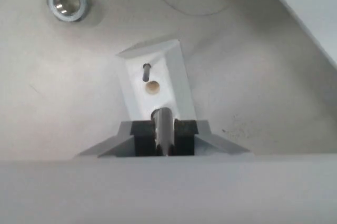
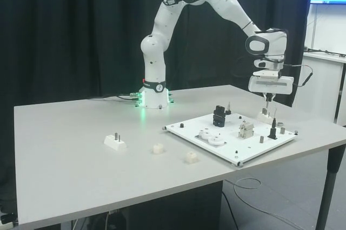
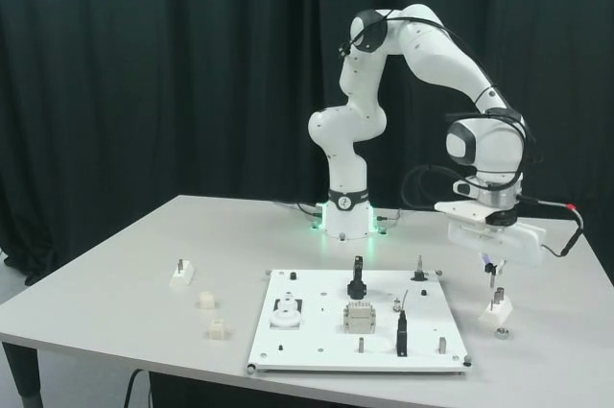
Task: Insert round peg 2.
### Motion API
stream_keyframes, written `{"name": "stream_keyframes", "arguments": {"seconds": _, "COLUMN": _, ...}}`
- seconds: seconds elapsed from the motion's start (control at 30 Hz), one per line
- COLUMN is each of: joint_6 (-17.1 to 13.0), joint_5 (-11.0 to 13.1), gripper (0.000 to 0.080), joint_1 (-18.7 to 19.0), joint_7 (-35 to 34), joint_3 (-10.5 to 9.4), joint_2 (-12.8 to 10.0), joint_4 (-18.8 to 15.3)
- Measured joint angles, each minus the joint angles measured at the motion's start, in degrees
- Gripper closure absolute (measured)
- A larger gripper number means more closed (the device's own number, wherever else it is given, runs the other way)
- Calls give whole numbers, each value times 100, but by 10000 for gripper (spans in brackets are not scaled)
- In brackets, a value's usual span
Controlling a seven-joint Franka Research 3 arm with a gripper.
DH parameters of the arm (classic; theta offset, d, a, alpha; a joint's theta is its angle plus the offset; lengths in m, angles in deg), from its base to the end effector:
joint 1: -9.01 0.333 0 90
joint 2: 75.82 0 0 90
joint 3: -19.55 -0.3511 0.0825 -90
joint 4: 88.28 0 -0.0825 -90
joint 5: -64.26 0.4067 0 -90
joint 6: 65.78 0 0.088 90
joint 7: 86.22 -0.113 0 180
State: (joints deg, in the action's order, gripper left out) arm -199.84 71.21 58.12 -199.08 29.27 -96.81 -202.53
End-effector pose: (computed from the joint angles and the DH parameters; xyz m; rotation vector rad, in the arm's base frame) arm 0.4855 0.4074 0.2889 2.4406 -1.9670 -0.0445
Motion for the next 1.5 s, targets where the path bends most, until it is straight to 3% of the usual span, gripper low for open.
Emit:
{"name": "stream_keyframes", "arguments": {"seconds": 0.23, "joint_6": 196, "joint_5": -108, "gripper": 732, "joint_1": 10, "joint_7": -79, "joint_3": 34, "joint_2": 117, "joint_4": 26}}
{"name": "stream_keyframes", "arguments": {"seconds": 0.77, "joint_6": 286, "joint_5": -232, "gripper": 732, "joint_1": 31, "joint_7": -84, "joint_3": 74, "joint_2": 191, "joint_4": 47}}
{"name": "stream_keyframes", "arguments": {"seconds": 1.13, "joint_6": 306, "joint_5": -479, "gripper": 732, "joint_1": 31, "joint_7": -61, "joint_3": 114, "joint_2": 253, "joint_4": 63}}
{"name": "stream_keyframes", "arguments": {"seconds": 1.5, "joint_6": 313, "joint_5": -767, "gripper": 732, "joint_1": 22, "joint_7": 909, "joint_3": 171, "joint_2": 343, "joint_4": 111}}
